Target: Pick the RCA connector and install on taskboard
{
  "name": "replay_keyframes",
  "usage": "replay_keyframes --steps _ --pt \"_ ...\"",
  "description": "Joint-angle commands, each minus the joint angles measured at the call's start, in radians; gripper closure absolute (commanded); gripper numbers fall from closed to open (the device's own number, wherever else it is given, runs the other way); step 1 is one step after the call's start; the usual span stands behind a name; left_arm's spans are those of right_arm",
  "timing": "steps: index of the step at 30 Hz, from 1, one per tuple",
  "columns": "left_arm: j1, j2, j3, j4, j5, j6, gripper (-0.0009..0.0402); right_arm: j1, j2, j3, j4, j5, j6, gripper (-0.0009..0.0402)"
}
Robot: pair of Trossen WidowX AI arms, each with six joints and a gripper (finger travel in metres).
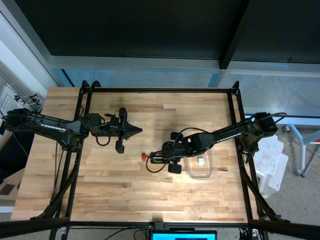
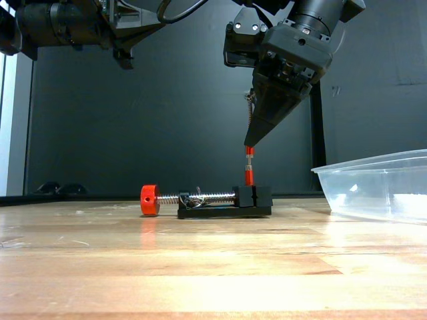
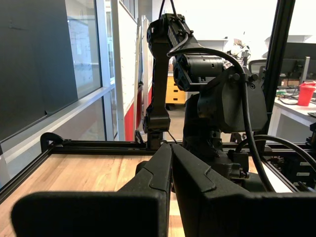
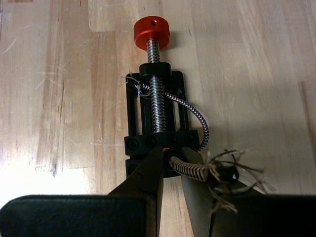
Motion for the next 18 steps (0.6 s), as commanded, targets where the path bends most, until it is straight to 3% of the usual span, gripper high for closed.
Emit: replay_keyframes --steps 1,18 --pt "0.0 0.0 0.0 0.0 0.0 0.0 0.0393 0.0 0.005 0.0 0.003 -0.001 -0.003 0.0393" --pt "0.0 0.0 0.0 0.0 0.0 0.0 0.0393 0.0 0.005 -0.011 0.018 0.001 -0.004 0.0393"
